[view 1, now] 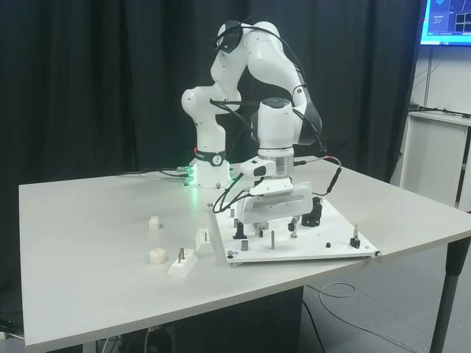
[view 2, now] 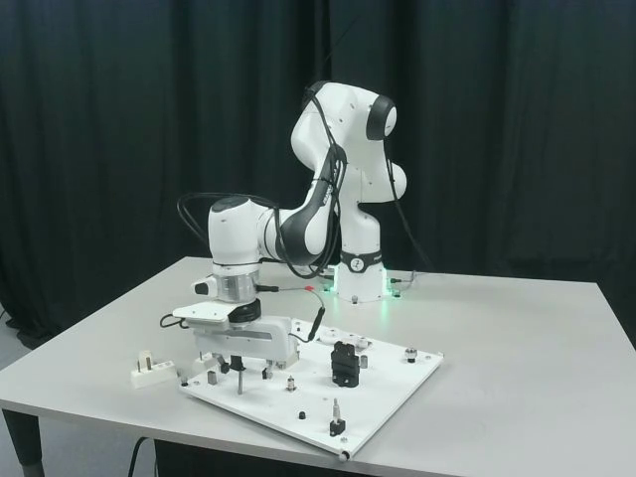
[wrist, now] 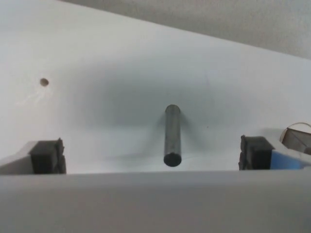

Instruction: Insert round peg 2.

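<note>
A grey round peg (wrist: 172, 136) stands upright in the white board (wrist: 112, 73), its top end facing the wrist camera. My gripper (wrist: 151, 154) is open just above it, with one black fingertip (wrist: 47, 156) on each side and neither touching the peg. From the first room view the peg (view 1: 273, 240) rises near the front edge of the board (view 1: 324, 246), under my gripper (view 1: 266, 226). In the second room view the peg (view 2: 239, 381) sits below my gripper (view 2: 238, 363).
A small hole (wrist: 44, 82) shows in the board. A black fixture (view 1: 313, 212) and a short pin on a black base (view 1: 355, 239) stand on the board. White blocks (view 1: 156, 255) and a white holder with a pin (view 1: 182, 263) lie on the grey table.
</note>
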